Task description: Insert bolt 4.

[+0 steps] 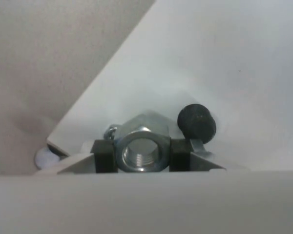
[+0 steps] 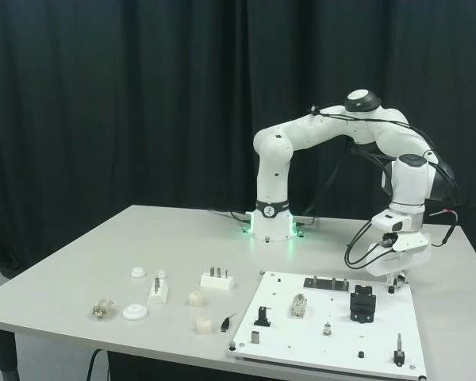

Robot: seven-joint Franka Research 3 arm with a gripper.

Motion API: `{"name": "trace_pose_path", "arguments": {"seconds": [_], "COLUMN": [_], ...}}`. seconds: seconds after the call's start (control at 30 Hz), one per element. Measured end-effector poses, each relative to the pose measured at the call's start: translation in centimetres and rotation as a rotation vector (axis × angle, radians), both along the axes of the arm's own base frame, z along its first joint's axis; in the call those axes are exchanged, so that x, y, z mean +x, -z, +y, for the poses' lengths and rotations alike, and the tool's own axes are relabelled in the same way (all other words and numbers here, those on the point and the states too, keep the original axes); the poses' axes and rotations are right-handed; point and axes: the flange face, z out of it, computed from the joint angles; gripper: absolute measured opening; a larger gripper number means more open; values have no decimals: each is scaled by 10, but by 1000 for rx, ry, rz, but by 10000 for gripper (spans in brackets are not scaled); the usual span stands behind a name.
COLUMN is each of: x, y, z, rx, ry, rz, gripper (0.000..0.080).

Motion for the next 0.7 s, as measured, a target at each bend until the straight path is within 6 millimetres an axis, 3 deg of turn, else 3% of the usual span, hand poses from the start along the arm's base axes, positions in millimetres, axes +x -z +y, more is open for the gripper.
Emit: {"name": "trace_pose_path", "arguments": {"seconds": [0.7], "x": [4], "y": [0], "z": [-3], "rx": [-12], "ry": [15], "rz": [-20], "gripper": [227]}}
